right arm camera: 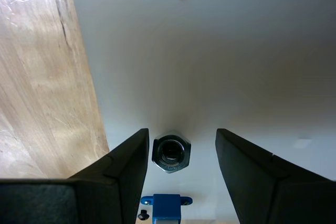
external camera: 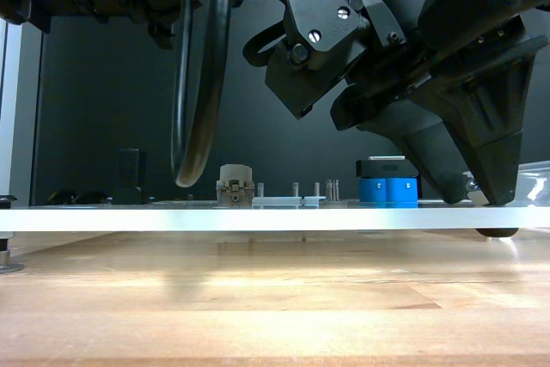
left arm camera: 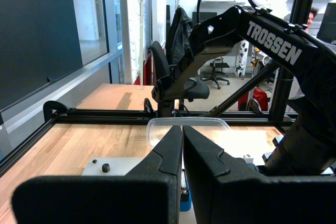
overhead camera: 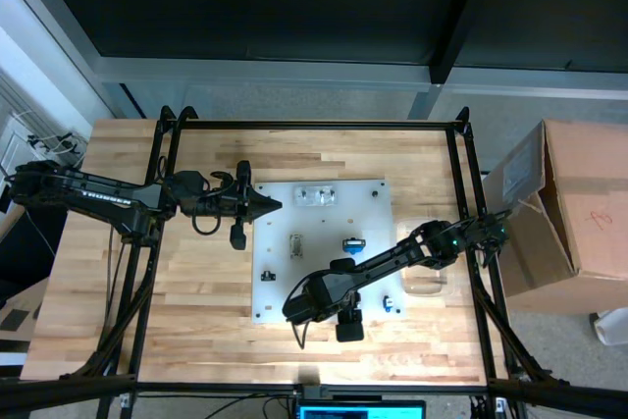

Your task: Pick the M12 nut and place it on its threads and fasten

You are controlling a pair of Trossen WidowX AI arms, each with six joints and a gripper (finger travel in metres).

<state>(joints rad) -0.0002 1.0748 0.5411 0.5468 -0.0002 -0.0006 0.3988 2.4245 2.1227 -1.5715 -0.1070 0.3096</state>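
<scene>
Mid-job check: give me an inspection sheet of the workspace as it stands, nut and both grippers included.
Surface: wooden table carrying a white board.
Job's things: silver nut rests on the board between the open fingers of the right gripper, untouched; cannot tell whether it is on its stud.
Clutter: blue clip beside the nut; clear tray beside the board's right edge.
Grippers: right gripper open, low over the board's near edge; left gripper shut, empty, at the board's far left edge.
Cables: black cable hangs in a loop from the left arm.
Surroundings: black frame around the table; cardboard box to its right.
</scene>
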